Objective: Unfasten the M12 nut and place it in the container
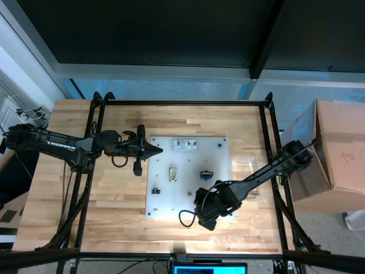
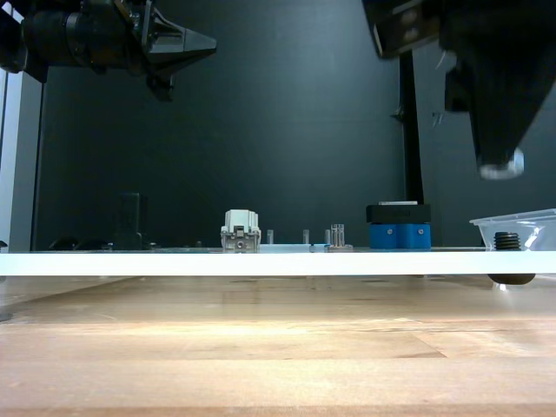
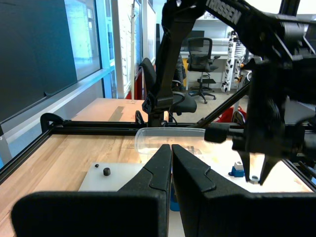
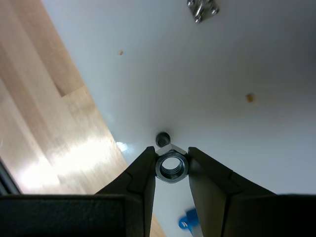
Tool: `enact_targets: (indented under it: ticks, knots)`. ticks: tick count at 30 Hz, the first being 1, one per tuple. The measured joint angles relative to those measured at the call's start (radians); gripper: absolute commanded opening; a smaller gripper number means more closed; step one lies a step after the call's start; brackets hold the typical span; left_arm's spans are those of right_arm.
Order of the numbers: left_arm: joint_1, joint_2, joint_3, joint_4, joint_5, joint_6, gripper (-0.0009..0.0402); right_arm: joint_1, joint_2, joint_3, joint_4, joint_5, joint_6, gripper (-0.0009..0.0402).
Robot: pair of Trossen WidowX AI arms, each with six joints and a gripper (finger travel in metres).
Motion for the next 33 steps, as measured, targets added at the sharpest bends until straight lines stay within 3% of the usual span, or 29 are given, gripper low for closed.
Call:
enact_targets:
  ticks: [11,25,33]
  knots:
    - [0.000,0.000,0.000,0.000,0.000,0.000,0.0000,-0.034,-0.195,-0.108,-0.083,0.001,-0.108,0.0009]
    - [0.000,0.000,0.000,0.000,0.000,0.000,0.0000,-0.050,-0.579,-0.521,-0.082,0.002,-0.130,0.0009]
    - [0.000,0.000,0.000,0.000,0.000,0.000,0.0000,-0.061,-0.688,-0.695,-0.076,0.002,-0.116,0.0009]
